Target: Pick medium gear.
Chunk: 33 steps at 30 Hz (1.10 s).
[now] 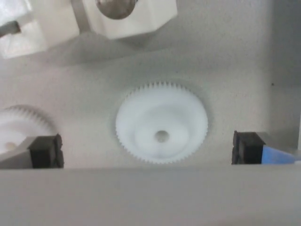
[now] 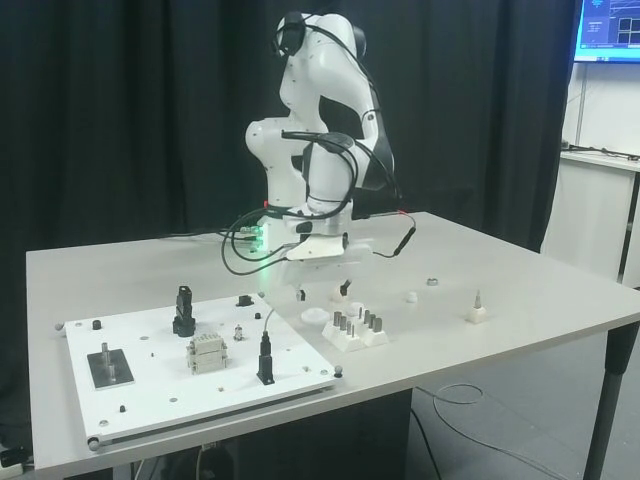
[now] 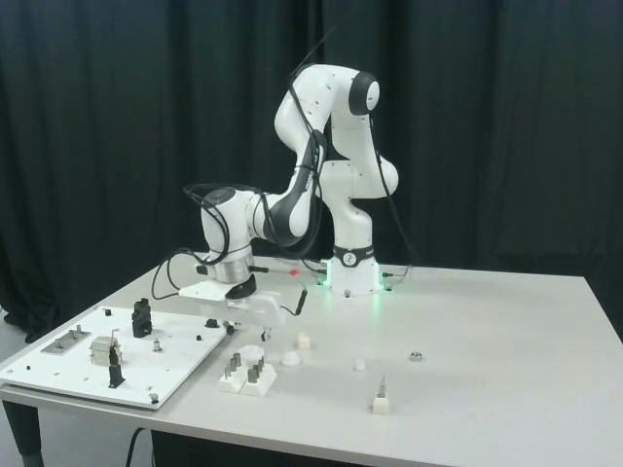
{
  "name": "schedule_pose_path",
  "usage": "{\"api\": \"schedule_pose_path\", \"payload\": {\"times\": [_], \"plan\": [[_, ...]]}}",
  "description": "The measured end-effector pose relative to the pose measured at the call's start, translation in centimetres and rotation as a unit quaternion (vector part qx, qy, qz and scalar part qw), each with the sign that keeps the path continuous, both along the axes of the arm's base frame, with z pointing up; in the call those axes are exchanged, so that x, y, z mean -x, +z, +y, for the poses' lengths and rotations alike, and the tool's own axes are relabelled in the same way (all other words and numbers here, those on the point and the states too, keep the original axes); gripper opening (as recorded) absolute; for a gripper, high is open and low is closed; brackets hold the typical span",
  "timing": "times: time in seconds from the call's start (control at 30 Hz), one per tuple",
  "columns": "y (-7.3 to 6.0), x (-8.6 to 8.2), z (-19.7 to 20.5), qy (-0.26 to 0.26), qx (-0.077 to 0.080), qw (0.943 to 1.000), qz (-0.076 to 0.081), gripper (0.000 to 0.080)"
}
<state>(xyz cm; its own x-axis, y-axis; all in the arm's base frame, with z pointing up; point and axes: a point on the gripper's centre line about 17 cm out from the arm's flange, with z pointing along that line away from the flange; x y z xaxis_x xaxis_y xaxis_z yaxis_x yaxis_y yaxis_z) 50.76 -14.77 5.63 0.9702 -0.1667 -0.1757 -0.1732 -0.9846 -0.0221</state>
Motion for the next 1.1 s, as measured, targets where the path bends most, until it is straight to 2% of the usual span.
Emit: {"api": "schedule_pose_path", "payload": {"times": [0.33, 0.6, 0.83, 1.1], "plan": [[0.3, 0.3, 1.5, 0.005, -0.008, 1.0000, -0.002, 0.0800], [-0.2, 0.4, 4.8, 0.008, -0.018, 0.9997, -0.011, 0.0800], [-1.3, 0.3, 7.3, 0.006, -0.012, 0.9995, -0.030, 0.0800], [-2.6, 0.7, 8.8, -0.002, 0.004, 0.9988, -0.048, 0.0800]]}}
